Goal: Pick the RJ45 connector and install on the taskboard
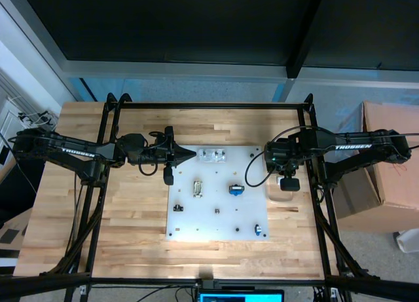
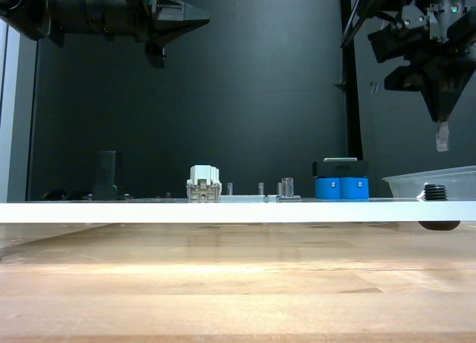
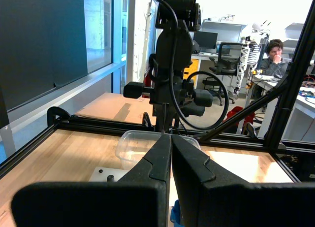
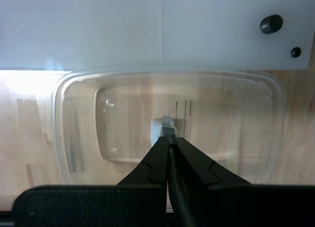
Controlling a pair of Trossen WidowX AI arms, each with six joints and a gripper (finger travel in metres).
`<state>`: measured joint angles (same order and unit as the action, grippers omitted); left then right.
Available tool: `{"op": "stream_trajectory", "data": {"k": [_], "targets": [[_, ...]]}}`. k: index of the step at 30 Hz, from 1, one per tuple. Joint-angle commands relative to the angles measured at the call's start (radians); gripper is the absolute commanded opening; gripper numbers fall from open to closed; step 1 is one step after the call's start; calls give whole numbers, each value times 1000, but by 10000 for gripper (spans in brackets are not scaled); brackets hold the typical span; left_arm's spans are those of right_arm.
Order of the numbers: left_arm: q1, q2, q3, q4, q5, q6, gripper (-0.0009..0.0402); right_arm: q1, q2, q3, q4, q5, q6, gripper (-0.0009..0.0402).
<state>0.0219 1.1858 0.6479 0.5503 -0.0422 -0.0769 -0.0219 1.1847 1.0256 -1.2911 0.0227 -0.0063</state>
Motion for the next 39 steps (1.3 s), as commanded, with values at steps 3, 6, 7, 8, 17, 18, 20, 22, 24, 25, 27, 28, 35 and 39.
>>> {"op": "stream_trajectory", "data": {"k": [3, 6, 7, 8, 17, 18, 20, 22, 24, 25, 27, 28, 35, 39], "targets": [[0, 0, 0, 0, 0, 0, 0, 23, 2, 27, -20, 4, -1, 0], [0, 0, 0, 0, 0, 0, 0, 56, 6, 37, -19, 4, 16, 0], [0, 0, 0, 0, 0, 0, 0, 70, 12, 42, -19, 8, 34, 0], [0, 0, 0, 0, 0, 0, 0, 84, 19, 50, -20, 12, 52, 0], [0, 0, 0, 0, 0, 0, 0, 236, 137, 172, -14, 38, 151, 0], [0, 0, 0, 0, 0, 0, 0, 251, 153, 187, -12, 37, 165, 0], [0, 0, 0, 0, 0, 0, 0, 283, 190, 217, -10, 37, 187, 0], [0, 0, 0, 0, 0, 0, 0, 316, 224, 245, -10, 37, 220, 0], [0, 0, 0, 1, 0, 0, 0, 341, 259, 268, -9, 37, 243, 0], [0, 0, 0, 0, 0, 0, 0, 353, 275, 278, -10, 36, 254, 0], [0, 0, 0, 0, 0, 0, 0, 377, 303, 302, -11, 36, 284, 0], [0, 0, 0, 0, 0, 0, 0, 388, 318, 315, -11, 34, 296, 0], [0, 0, 0, 0, 0, 0, 0, 462, 389, 396, -14, 29, 367, 0], [0, 0, 0, 1, 0, 0, 0, 499, 421, 415, -16, 29, 366, 0]]}}
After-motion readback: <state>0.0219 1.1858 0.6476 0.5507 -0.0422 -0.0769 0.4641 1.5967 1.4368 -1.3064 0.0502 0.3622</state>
